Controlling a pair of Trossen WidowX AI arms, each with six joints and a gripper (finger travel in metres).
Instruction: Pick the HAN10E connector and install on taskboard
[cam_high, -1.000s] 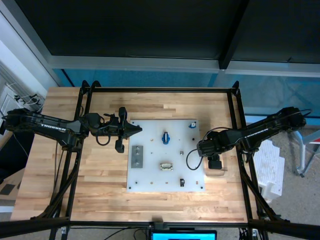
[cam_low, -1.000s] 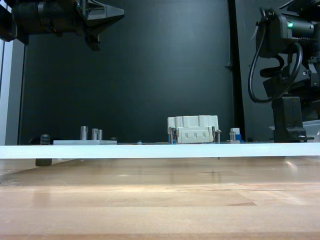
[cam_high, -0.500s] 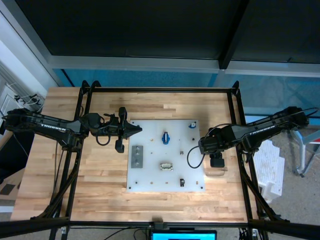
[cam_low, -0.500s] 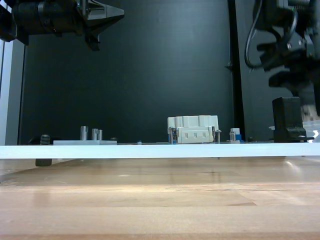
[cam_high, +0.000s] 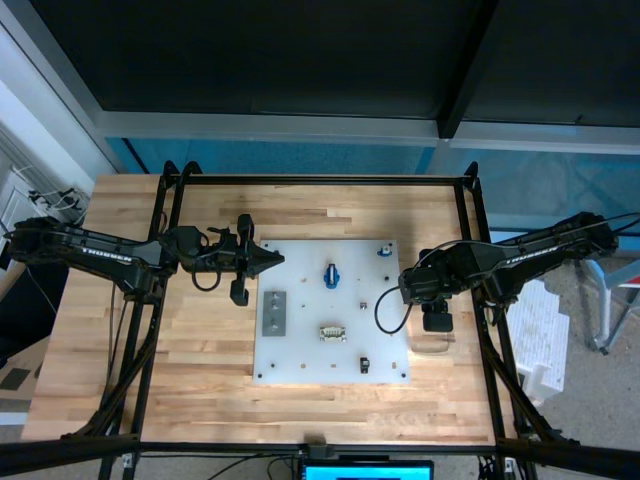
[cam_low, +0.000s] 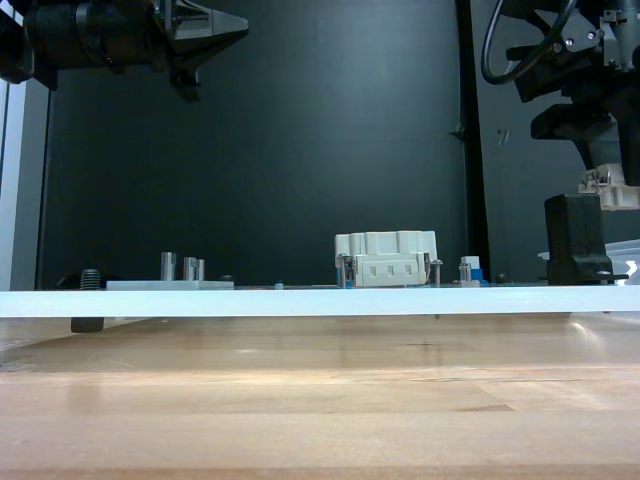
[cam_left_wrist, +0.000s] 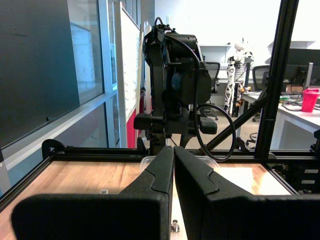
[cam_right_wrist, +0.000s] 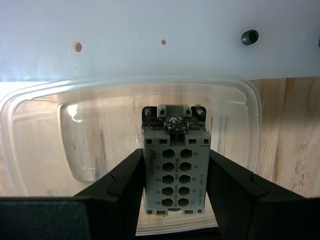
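Observation:
My right gripper (cam_right_wrist: 175, 185) is shut on the HAN10E connector (cam_right_wrist: 175, 165), a pale grey block with two rows of round holes. It hangs above the clear tray (cam_right_wrist: 40, 115), just off the right edge of the white taskboard (cam_high: 300, 350). The low view shows the connector (cam_low: 605, 186) raised well above board level under the right gripper (cam_low: 598, 165). In the high view the right gripper (cam_high: 436, 322) sits over the tray. My left gripper (cam_high: 275, 259) is shut and empty, hovering high at the board's back left corner, its fingers (cam_left_wrist: 162, 165) pressed together.
The board carries a beige socket with metal ends (cam_high: 333, 332), a grey metal block (cam_high: 273, 312), a blue knob (cam_high: 332, 276) and a small black part (cam_low: 575, 240). A black frame (cam_high: 470, 220) surrounds the wooden table.
The right gripper has risen from the tray with the connector in its fingers and drifted slightly back. The left arm has not moved.

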